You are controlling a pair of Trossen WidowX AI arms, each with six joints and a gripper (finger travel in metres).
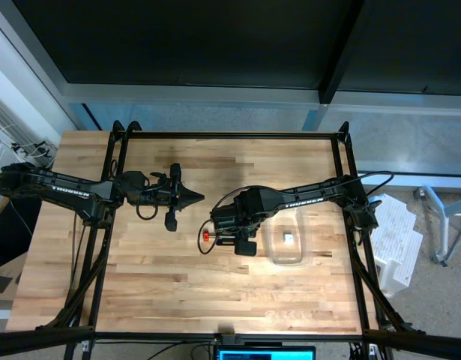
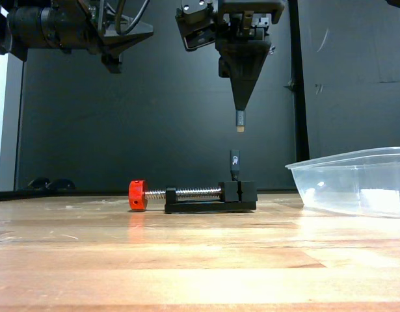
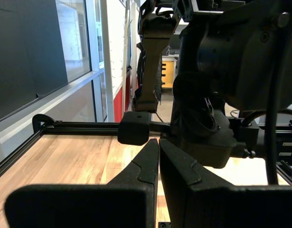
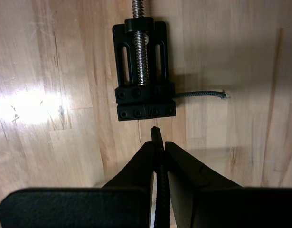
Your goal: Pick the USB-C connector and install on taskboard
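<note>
The right gripper (image 2: 239,104) hangs fingers-down over the middle of the counter (image 2: 186,260). Its fingers are pinched tight on the USB-C connector (image 2: 239,121), whose tip pokes out below them. Almost directly beneath, and clear of it, sits the taskboard (image 2: 210,197). This is a small black screw vise with an orange-red knob (image 2: 138,195) and an upright pin (image 2: 234,164) at its block end, near the clear plastic tray (image 2: 356,182). The left gripper (image 3: 159,159) is held high toward the counter's left side, its fingers closed together on nothing. The pick looks done; lowering, aligning and seating the connector on the taskboard are left.
</note>
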